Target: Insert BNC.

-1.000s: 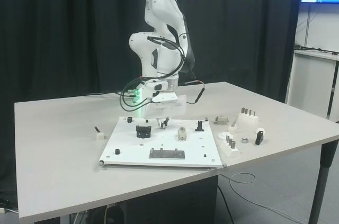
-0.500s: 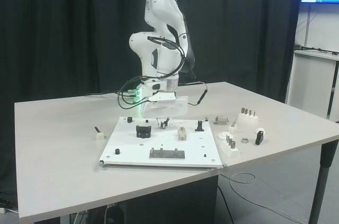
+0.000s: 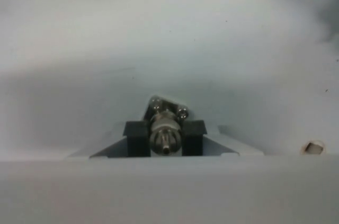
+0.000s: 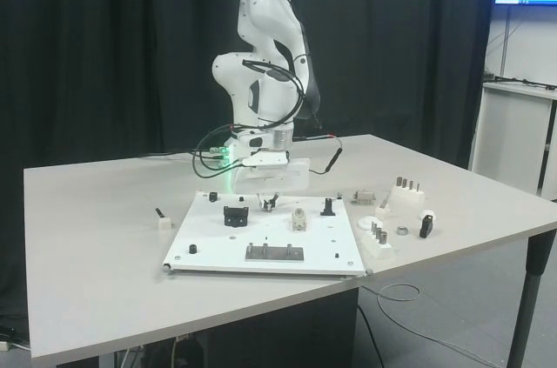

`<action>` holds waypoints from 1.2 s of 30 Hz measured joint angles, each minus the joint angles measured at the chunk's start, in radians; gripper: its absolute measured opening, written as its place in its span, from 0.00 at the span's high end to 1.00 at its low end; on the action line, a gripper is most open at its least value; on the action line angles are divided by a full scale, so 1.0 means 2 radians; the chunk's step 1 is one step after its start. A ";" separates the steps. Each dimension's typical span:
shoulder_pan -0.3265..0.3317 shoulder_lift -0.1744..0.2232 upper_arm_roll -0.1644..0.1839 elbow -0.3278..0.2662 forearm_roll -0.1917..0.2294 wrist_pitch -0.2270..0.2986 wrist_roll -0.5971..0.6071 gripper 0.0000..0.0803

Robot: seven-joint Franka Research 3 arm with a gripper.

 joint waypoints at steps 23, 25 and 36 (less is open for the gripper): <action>0.009 0.001 0.000 0.005 0.000 0.000 0.000 0.43; 0.009 0.001 0.000 0.005 0.000 0.000 0.000 0.43; 0.009 -0.001 -0.004 0.012 0.000 -0.008 0.001 0.01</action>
